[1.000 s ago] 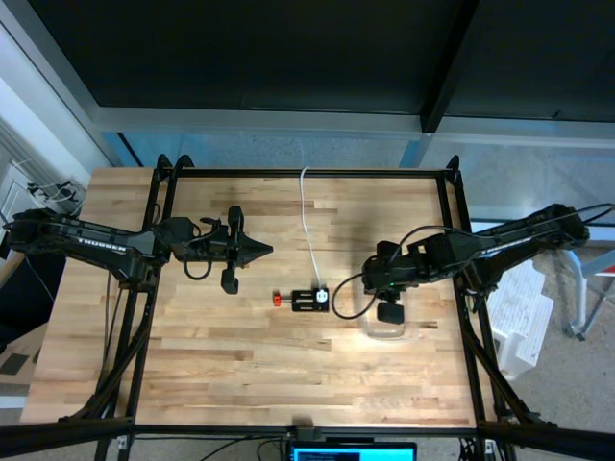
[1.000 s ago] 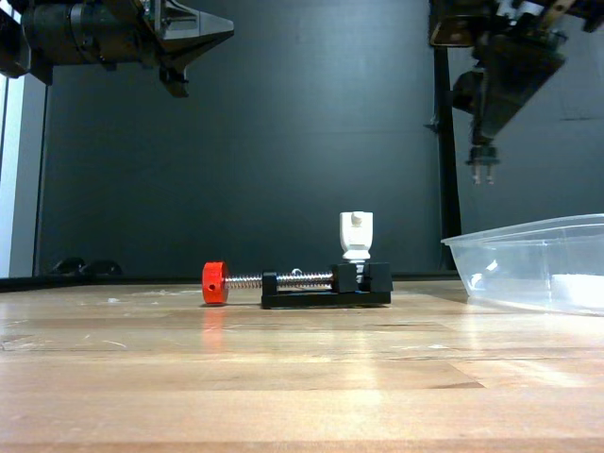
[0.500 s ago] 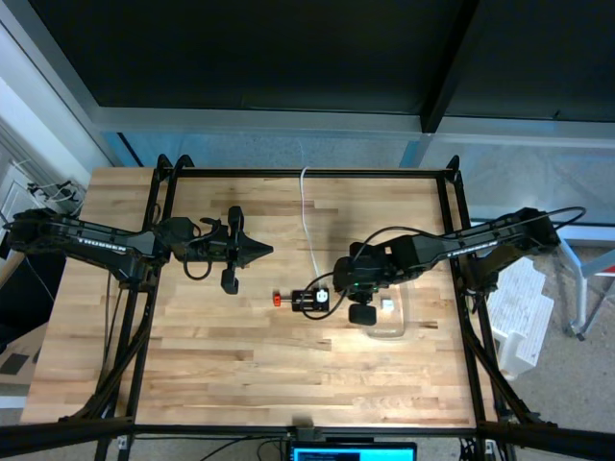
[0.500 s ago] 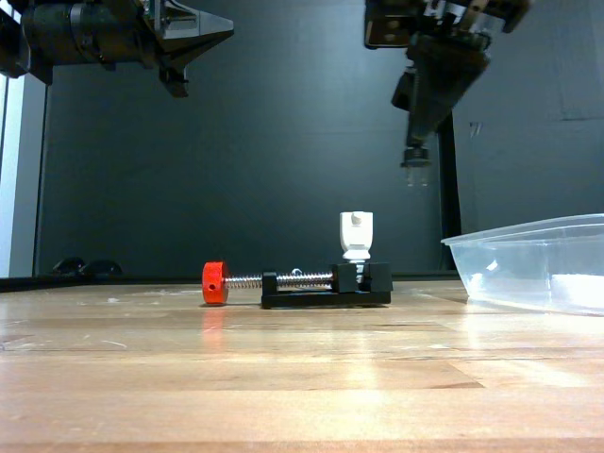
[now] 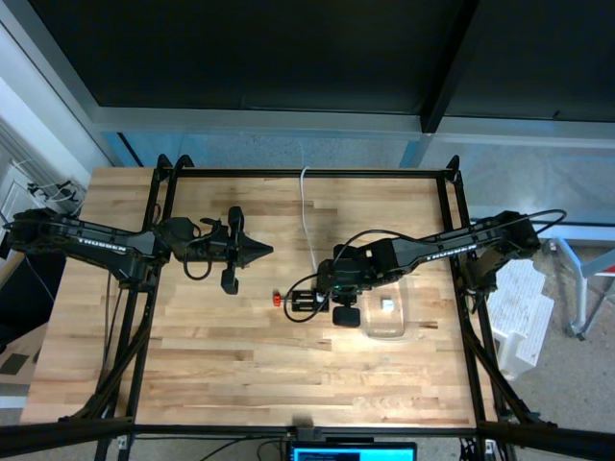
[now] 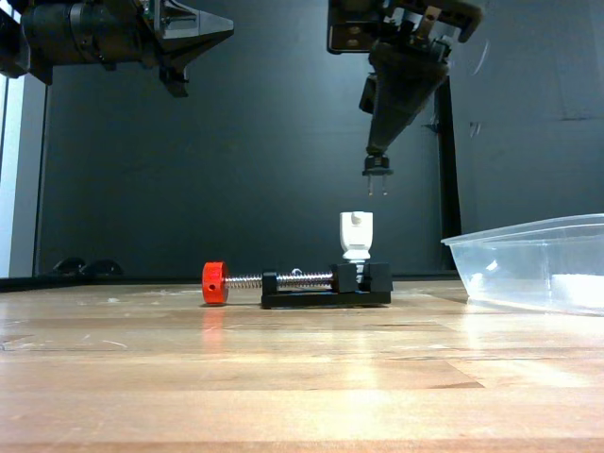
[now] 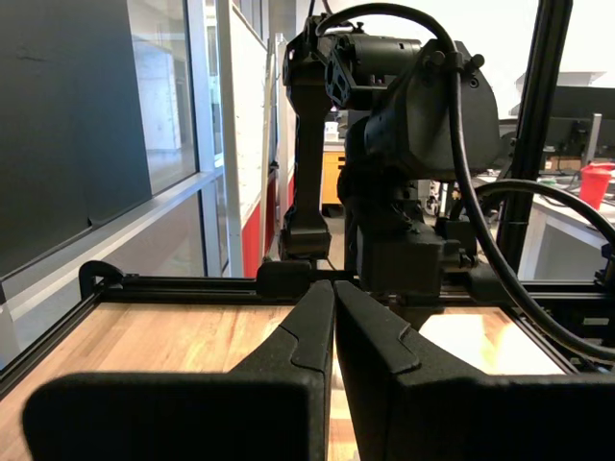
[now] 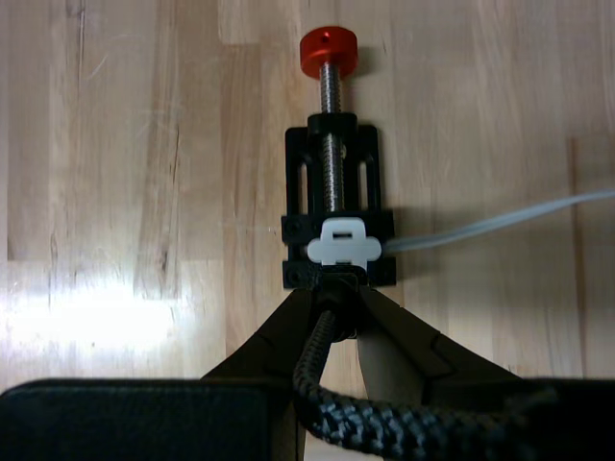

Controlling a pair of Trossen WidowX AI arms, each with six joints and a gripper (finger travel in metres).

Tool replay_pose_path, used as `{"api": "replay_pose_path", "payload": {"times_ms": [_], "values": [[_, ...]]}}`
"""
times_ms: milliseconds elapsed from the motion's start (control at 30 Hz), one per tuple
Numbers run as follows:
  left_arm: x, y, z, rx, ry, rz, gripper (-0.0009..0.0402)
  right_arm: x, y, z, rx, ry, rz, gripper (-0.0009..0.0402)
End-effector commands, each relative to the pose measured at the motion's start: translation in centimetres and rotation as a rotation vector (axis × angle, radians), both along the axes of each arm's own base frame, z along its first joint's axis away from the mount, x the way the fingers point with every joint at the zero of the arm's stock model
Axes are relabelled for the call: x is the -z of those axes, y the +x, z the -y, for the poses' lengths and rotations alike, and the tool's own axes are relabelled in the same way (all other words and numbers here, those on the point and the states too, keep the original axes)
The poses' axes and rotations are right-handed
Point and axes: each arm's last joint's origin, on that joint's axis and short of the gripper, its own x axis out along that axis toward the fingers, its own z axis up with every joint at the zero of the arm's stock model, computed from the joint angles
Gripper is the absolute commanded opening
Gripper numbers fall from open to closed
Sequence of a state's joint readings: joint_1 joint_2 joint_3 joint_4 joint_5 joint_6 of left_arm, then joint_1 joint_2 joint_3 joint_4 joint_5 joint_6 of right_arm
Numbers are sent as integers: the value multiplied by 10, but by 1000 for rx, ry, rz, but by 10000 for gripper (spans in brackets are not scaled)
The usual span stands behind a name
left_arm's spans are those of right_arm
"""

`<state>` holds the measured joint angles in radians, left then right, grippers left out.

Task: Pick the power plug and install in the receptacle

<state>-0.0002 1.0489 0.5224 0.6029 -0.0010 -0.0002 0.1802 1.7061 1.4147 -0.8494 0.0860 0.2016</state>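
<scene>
The right tool (image 6: 377,156) hangs over the middle of the desk (image 6: 283,377), pointing straight down. Its fingers (image 8: 415,348) are pinching the plug (image 6: 377,168), whose two prongs point downward. The plug is in the air above the receptacle (image 6: 356,231), a little off toward the tray side. In the low view there is a clear gap between the prong tips and the top of the receptacle. In the right wrist view the plug (image 8: 332,292) sits just at the edge of the white receptacle (image 8: 344,242), not fully over it.

The receptacle stands upright in the black vise (image 6: 326,286), which lies flat on the desk. The red knob (image 6: 214,282) sticks out at the end away from the tray. The white cord (image 5: 307,221) runs from the vise to the far edge of the desk.

The clear tray (image 6: 538,264) stands near the vise on the right, with a strip of bare wood between them. A small pale cube (image 5: 386,304) lies inside it. The rim of the tray is lower than the plug.

The left tool (image 5: 261,250) hovers high over the left part of the desk, well apart from the vise. Its fingers (image 7: 309,331) are pressed together and hold nothing. Between it and the right tool the space is open.
</scene>
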Motion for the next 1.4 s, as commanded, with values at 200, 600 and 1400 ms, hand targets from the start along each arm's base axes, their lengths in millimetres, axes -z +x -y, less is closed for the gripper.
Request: {"api": "replay_pose_path", "payload": {"times_ms": [200, 600, 1400], "values": [[0, 0, 0, 0, 0, 0, 0, 4, 7, -1, 0, 3, 18, 0], [0, 0, 0, 0, 0, 0, 0, 9, 12, 3, -7, -5, 26, 0], [0, 0, 0, 0, 0, 0, 0, 20, 15, 4, -38, -16, 7, 0]]}}
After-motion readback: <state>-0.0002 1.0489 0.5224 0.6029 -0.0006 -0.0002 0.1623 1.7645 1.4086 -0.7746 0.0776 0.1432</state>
